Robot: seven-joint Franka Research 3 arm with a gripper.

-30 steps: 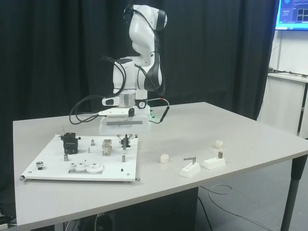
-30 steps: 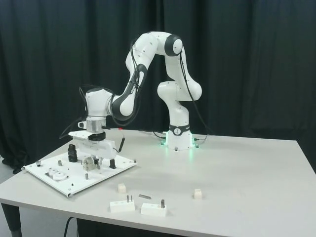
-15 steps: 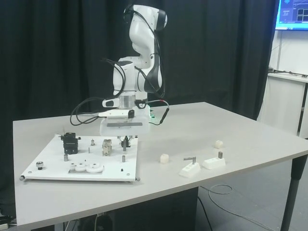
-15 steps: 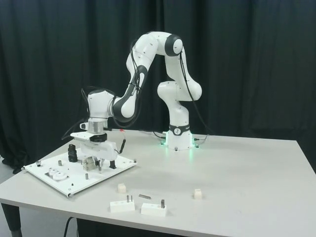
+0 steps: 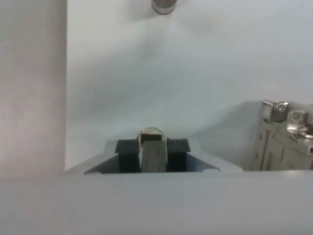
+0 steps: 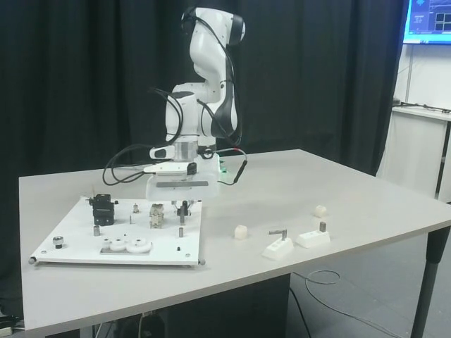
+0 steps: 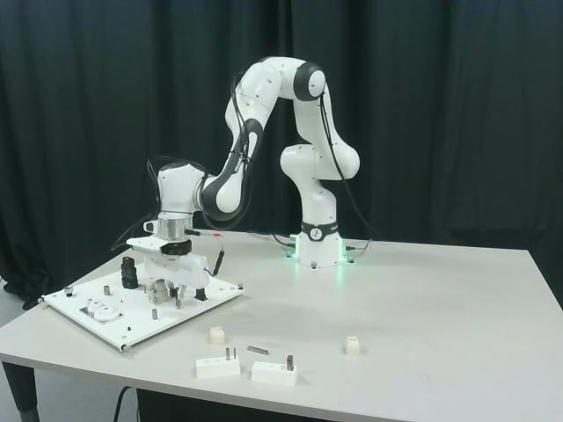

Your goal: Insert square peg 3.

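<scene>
I see even, bright overhead light; the black curtain stays dark, the table shows soft shadows, and my wrist view is blurred close to the camera, its white board washed out

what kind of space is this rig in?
Most likely a robotics lab or demo booth: black curtains behind a white arm bolted to a grey table, a white assembly board with small fixtures on it, and a monitor in the corner.
</scene>
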